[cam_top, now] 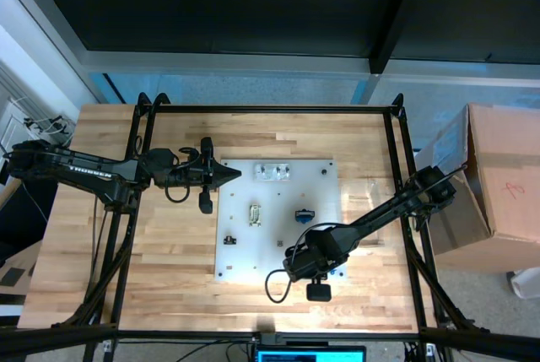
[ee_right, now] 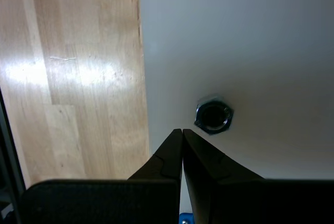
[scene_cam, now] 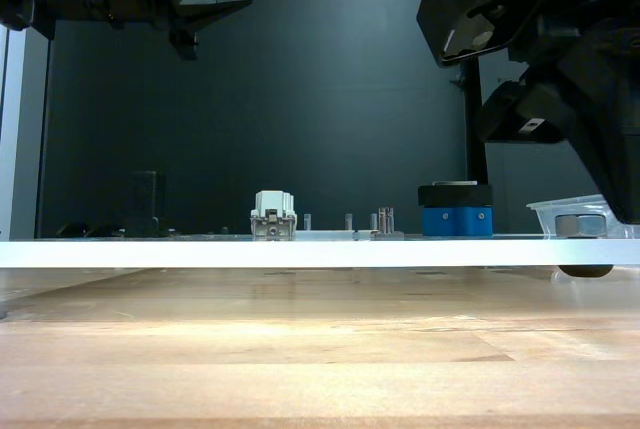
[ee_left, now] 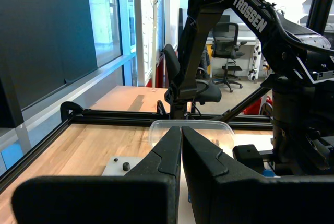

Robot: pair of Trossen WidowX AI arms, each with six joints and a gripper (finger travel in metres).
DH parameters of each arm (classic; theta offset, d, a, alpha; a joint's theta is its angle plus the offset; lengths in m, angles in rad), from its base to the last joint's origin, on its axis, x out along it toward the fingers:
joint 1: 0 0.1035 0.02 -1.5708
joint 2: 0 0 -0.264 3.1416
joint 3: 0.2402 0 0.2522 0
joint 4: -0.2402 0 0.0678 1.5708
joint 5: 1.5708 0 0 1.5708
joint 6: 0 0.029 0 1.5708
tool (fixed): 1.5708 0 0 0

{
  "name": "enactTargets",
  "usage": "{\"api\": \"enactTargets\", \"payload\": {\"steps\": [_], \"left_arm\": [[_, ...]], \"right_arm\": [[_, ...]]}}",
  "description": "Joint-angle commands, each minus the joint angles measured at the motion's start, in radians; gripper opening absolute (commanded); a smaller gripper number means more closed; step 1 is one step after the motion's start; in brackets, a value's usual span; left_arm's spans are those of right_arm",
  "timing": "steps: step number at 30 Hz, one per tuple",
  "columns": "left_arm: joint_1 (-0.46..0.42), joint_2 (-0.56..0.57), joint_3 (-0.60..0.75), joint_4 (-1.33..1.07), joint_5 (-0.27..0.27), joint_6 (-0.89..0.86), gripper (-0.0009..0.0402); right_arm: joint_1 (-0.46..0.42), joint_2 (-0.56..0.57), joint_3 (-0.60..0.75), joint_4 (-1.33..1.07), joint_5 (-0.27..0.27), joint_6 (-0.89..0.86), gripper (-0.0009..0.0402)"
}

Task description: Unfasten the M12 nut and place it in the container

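I am observing the right gripper (ee_right: pixel 181 131) hanging low over the near right part of the white board (cam_top: pixel 240 252), pointing straight down. Its jaws are pressing together tip to tip and are gripping nothing.

The M12 nut (ee_right: pixel 213 115) is sitting flat on the board just beside those tips, apart from them. I am reading it as outside the container (scene_cam: pixel 572 205). The right wrist view is showing bare white board all around it. In the low view it is standing in front of the clear tray wall, low against the board surface. I cannot tell whether it is on its stud or lying free; its centre is showing dark and no ribs are showing.

I am seeing the left gripper (ee_left: pixel 181 130) hovering high over the board's far left edge, pointing across toward the right arm, jaws clenched on nothing. A blue and black block (scene_cam: pixel 455 211) is standing mid-board.
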Motion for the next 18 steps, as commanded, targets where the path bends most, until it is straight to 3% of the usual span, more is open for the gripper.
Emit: {"api": "enactTargets", "payload": {"steps": [1, 18], "left_arm": [[0.0, 0.0, 0.0, 0.0, 0.0, 0.0, 0.0], [0.0, 0.0, 0.0, 0.0, 0.0, 0.0, 0.0]], "right_arm": [[-0.002, 0.002, 0.0, -0.002, 0.012, 0.0, 0.0], [-0.005, 0.001, -0.002, -0.013, 0.038, 0.0, 0.0]]}}
